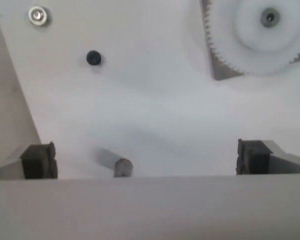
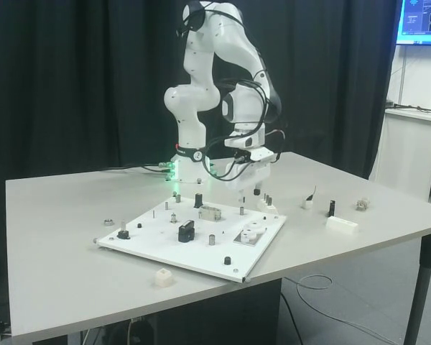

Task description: Pick square peg 3.

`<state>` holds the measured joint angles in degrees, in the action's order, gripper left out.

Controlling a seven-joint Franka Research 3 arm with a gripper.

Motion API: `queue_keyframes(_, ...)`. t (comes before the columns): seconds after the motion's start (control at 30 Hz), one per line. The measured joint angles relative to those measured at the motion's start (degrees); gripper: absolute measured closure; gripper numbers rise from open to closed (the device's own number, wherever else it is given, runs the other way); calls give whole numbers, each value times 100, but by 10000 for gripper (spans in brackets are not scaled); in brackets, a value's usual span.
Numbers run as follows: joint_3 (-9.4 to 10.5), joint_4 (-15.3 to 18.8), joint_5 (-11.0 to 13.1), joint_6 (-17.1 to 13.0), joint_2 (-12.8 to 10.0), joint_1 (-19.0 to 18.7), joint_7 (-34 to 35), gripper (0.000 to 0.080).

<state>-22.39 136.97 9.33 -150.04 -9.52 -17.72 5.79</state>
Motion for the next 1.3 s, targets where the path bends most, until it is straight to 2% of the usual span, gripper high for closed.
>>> queue_keyframes(0.43, 11, -207, -1, 326, 202, -13, 193, 3)
queue_keyframes(0.73, 1, -421, -23, 599, 252, -13, 327, 3)
queue_keyframes(0.97, 2, -614, -36, 909, 264, -13, 870, 3)
queue_keyframes(1.1, 10, -721, -49, 1097, 264, -15, 959, 3)
queue_keyframes(1.3, 20, -796, -50, 1229, 264, -56, 1158, 3)
